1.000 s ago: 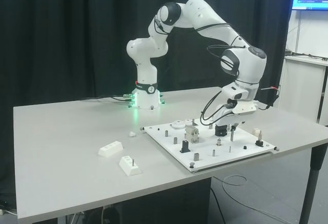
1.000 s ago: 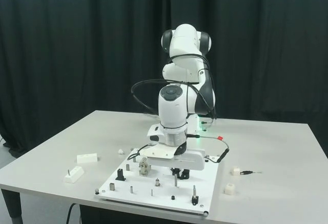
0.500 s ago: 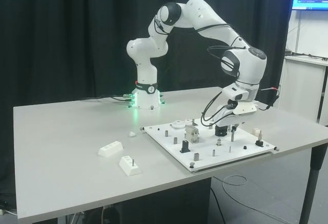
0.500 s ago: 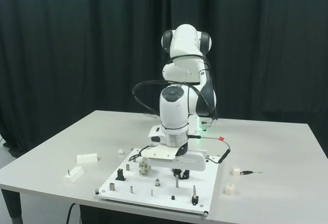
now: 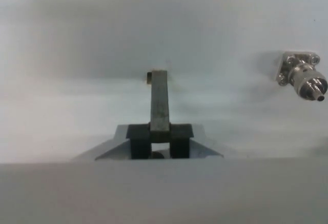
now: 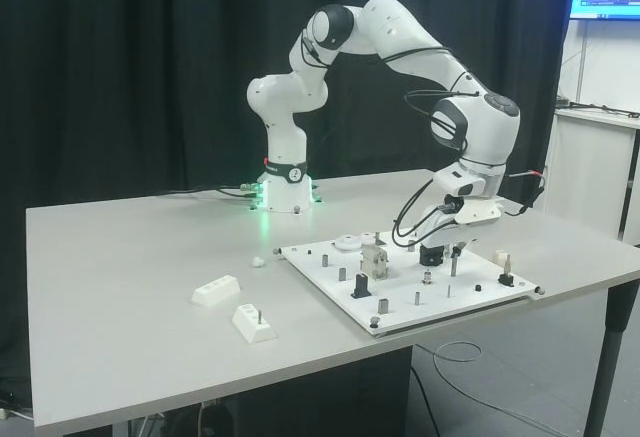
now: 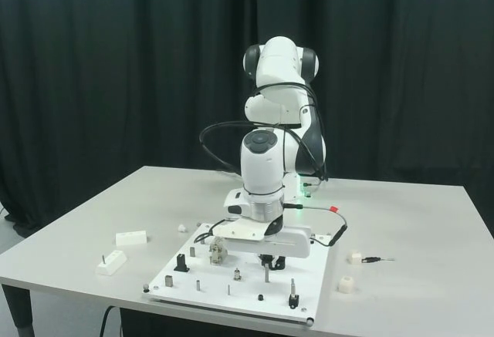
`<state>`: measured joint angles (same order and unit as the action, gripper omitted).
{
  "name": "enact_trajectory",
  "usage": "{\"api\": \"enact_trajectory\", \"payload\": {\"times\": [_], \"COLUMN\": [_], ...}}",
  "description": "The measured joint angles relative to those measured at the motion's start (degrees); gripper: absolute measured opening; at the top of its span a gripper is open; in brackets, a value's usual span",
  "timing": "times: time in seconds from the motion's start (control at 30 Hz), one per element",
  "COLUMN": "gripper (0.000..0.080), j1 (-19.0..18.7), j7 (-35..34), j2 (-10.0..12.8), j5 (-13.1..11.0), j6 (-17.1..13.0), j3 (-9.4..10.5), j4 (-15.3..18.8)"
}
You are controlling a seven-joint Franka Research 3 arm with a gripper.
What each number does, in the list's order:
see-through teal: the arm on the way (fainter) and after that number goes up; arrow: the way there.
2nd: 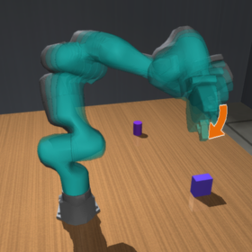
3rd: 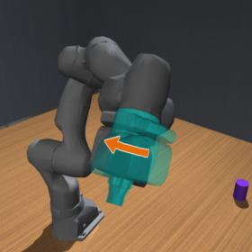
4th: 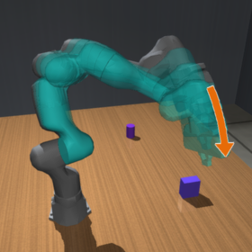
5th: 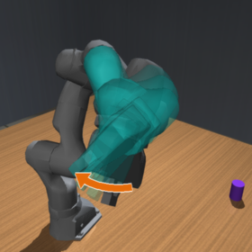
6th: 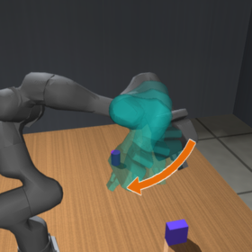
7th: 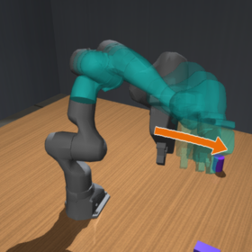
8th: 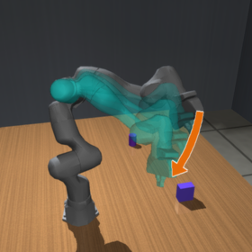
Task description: Insert square peg 2.
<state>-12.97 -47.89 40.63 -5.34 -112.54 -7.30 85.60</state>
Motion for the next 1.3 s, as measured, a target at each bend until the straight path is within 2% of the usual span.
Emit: {"api": "enact_trajectory", "payload": {"times": [1.3], "gripper": [0.0070], "j1": [-0.4], "j7": [0.0], "j2": [-0.7], "j5": [0.1], "j6": [-1.0], "j3": [0.06], "j4": [1.6]}}
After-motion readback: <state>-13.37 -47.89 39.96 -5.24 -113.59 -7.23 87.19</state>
